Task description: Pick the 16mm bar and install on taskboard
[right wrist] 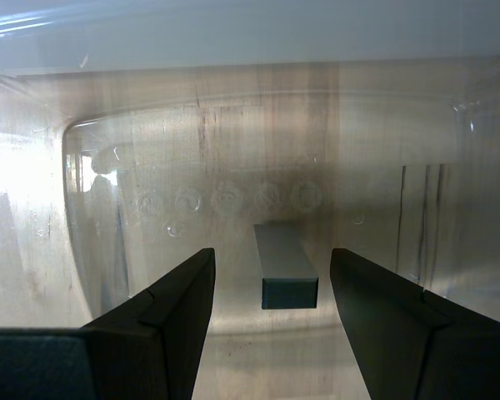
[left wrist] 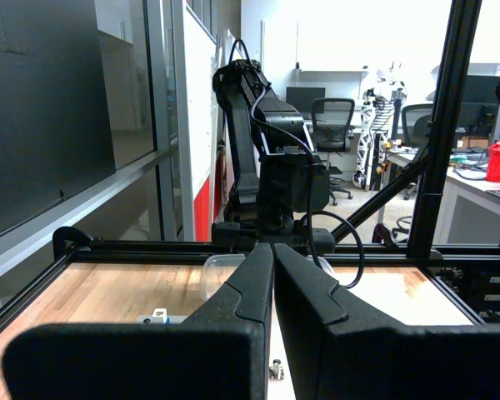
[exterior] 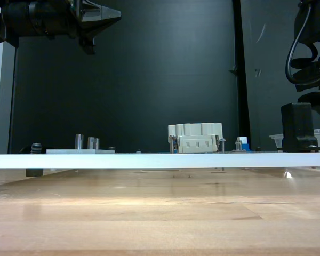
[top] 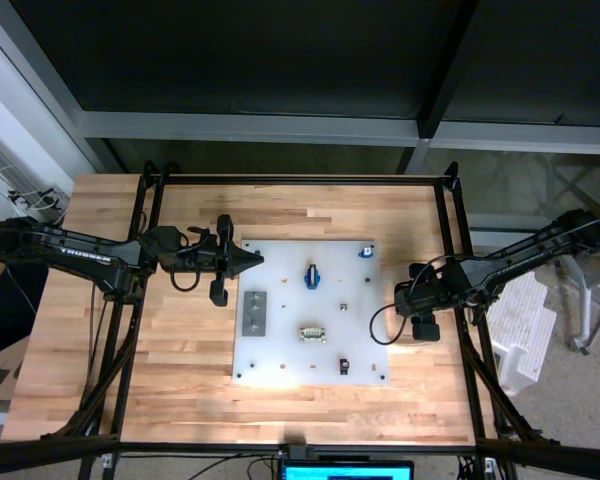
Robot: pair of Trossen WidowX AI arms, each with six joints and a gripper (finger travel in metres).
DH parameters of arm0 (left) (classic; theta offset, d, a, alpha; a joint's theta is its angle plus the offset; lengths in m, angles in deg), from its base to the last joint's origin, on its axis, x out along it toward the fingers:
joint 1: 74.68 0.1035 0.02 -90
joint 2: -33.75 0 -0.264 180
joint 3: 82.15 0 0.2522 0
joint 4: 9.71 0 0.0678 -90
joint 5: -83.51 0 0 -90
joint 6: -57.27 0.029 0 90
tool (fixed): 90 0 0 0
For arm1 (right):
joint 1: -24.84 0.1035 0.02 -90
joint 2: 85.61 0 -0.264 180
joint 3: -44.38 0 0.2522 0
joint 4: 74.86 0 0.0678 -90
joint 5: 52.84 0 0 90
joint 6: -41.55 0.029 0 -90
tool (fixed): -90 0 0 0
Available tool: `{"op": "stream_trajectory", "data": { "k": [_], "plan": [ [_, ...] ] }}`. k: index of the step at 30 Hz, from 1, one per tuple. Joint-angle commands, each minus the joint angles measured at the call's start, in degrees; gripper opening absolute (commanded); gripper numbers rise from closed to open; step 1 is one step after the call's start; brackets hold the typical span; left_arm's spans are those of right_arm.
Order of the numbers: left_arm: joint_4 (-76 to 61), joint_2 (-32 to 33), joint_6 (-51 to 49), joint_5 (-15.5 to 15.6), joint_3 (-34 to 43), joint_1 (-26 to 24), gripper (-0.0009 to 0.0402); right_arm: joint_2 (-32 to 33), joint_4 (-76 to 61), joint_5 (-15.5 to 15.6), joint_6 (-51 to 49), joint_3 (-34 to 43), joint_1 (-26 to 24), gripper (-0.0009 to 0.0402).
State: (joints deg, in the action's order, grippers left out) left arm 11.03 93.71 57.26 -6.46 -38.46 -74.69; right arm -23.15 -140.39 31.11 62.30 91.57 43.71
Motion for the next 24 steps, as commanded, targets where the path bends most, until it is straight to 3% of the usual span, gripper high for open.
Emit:
{"op": "stream_trajectory", "data": {
  "k": [1, 11, 24],
  "plan": [
    [0.00, 0.02, 0.00, 0.00, 0.02, 0.00, 0.0000, 0.00, 0.00, -0.24, 0.04, 0.00, 0.02, 0.0192],
    [0.00, 0.02, 0.00, -0.02, 0.02, 0.00, 0.0000, 0.00, -0.04, -0.37, 0.09, 0.02, 0.02, 0.0185],
    [0.00, 0.02, 0.00, 0.00, 0.02, 0.00, 0.0000, 0.00, -0.02, -0.39, 0.04, 0.02, 0.02, 0.0085]
  ]
}}
